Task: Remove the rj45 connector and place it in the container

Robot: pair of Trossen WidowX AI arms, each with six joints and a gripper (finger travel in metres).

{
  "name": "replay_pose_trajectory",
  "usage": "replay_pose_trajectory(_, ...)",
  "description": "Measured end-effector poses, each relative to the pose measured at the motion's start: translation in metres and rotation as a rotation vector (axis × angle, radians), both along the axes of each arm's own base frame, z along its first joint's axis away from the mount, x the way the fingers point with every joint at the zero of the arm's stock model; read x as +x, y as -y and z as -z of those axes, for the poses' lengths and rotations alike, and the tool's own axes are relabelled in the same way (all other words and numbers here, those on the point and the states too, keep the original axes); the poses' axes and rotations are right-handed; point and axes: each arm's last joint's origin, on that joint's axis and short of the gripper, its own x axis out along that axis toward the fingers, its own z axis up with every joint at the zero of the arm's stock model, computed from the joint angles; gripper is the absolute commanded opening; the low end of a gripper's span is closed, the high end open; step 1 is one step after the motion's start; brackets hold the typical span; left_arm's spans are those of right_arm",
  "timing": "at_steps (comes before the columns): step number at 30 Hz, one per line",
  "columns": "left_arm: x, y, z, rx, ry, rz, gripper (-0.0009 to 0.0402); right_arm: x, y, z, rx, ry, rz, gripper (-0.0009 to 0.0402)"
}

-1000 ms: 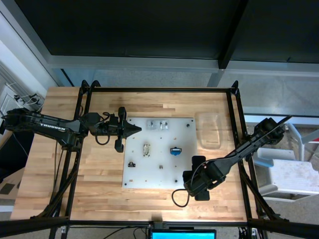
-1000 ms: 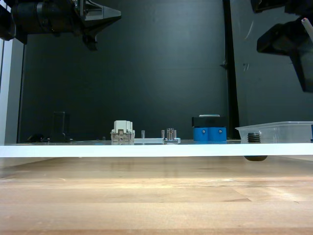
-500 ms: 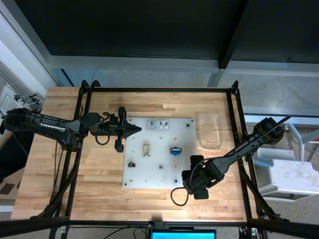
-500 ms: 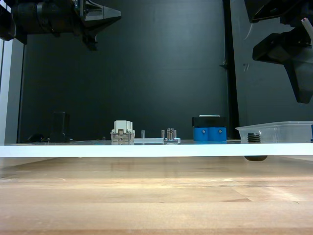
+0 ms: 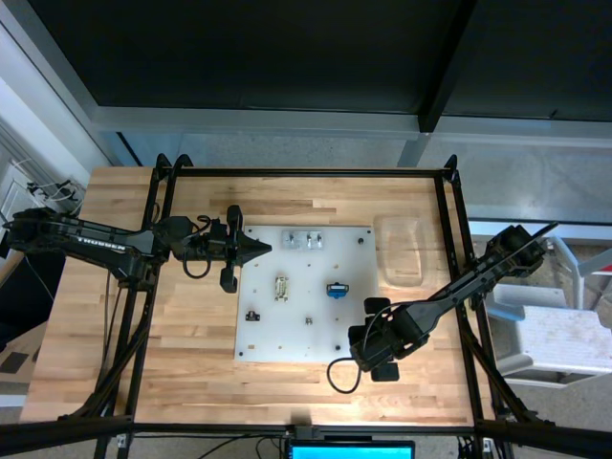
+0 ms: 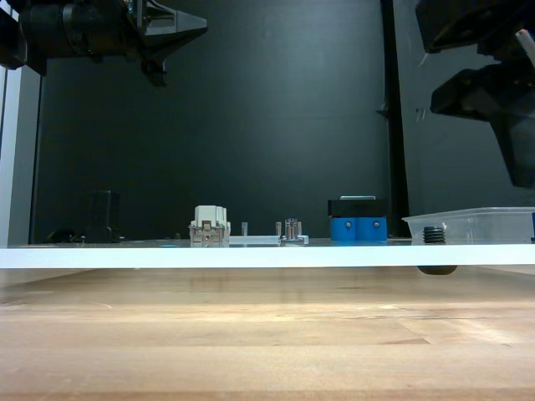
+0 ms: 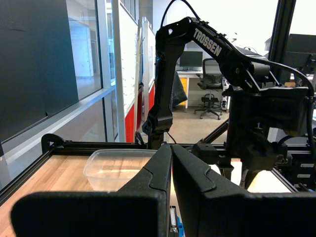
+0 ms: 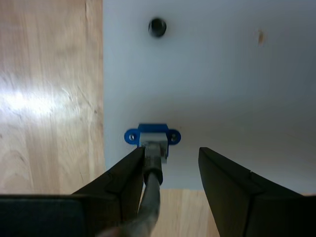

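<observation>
Right wrist view: right gripper (image 8: 171,152) poised above near right corner of white board (image 8: 222,89), fingers spread wide, gripping nothing. rj45 connector (image 8: 154,149) seated in small blue socket block (image 8: 152,134), lying between the fingers and just beside one of them; dark cable (image 8: 150,197) trails from plug along that finger. Left gripper (image 5: 264,248) hangs high over board's far left edge, fingers pressed together, empty. Clear container (image 5: 402,251) sits on table just off board's far right corner, well apart from plug.
</observation>
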Motion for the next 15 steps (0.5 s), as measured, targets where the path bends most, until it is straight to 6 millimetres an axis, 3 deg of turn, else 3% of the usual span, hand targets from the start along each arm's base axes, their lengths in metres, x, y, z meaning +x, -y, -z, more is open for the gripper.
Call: replay_pose_trajectory(15,0.0,0.0,0.0,0.0,0.0,0.0,0.0001,0.0004,-0.001,-0.0003,0.015,0.002,-0.004,0.0028)
